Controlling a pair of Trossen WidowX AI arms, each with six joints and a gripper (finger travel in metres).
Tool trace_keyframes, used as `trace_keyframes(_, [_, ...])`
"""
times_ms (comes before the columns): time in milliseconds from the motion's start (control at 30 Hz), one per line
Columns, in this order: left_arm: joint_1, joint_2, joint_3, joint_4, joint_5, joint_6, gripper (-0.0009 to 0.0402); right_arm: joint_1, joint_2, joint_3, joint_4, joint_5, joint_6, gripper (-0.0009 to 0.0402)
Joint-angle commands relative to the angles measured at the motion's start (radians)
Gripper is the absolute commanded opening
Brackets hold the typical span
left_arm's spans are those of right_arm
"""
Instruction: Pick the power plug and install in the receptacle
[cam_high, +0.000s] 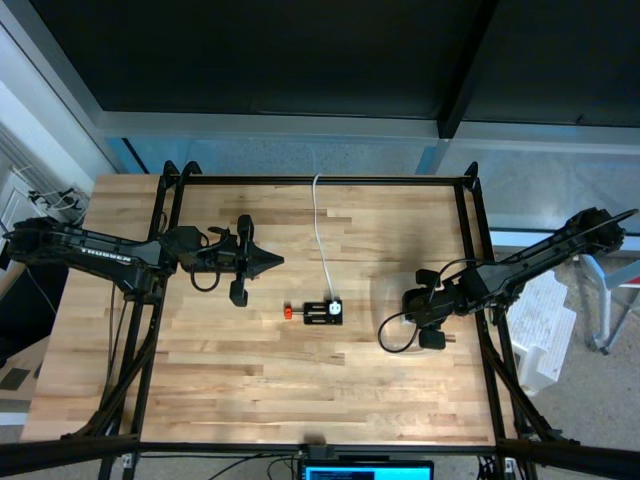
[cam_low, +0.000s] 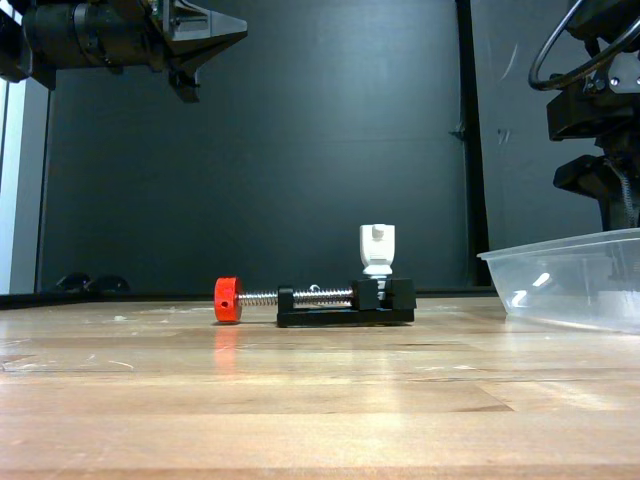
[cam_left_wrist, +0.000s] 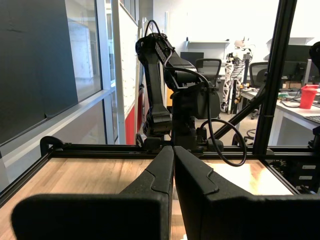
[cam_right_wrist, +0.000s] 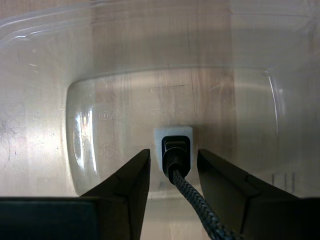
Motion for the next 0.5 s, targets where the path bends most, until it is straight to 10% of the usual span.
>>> trace_keyframes(33, [0.0, 0.0, 0.0, 0.0, 0.0, 0.0, 0.0, 0.0, 0.0, 0.0, 0.0, 0.001, 0.0, 0.0094])
trace_keyframes(500, [0.0, 0.0, 0.0, 0.0, 0.0, 0.0, 0.0, 0.001, -0.001, 0.012, -0.009, 0.001, -0.01, 0.0005])
